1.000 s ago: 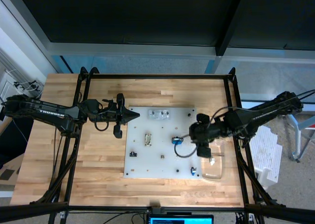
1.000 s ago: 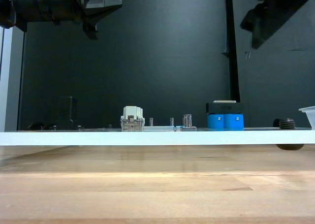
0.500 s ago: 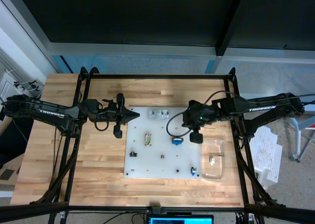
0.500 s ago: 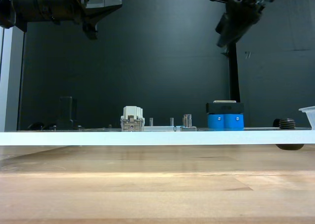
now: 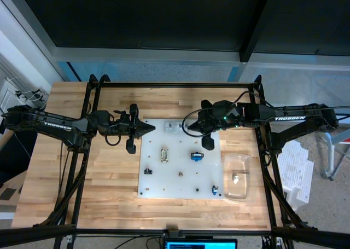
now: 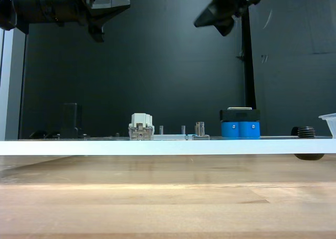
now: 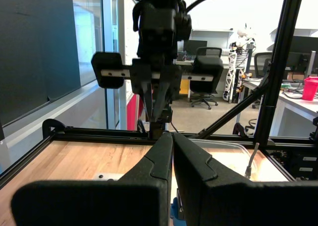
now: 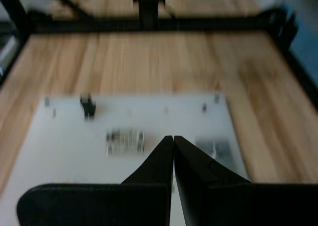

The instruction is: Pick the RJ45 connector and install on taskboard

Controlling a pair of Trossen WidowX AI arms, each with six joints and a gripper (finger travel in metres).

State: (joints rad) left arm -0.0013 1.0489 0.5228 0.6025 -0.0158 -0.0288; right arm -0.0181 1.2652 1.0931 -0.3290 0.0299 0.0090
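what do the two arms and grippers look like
Both arms are black with white Trossen lettering and looped black cables at the wrists. The left gripper by the taskboard and the right gripper above it have tapered black fingers.

A robotics lab set in an open office: a wooden desk [image 5: 109, 172] inside a black metal frame [image 5: 175, 85] carries a white taskboard [image 5: 169, 184], with office chairs [image 7: 207, 69] behind
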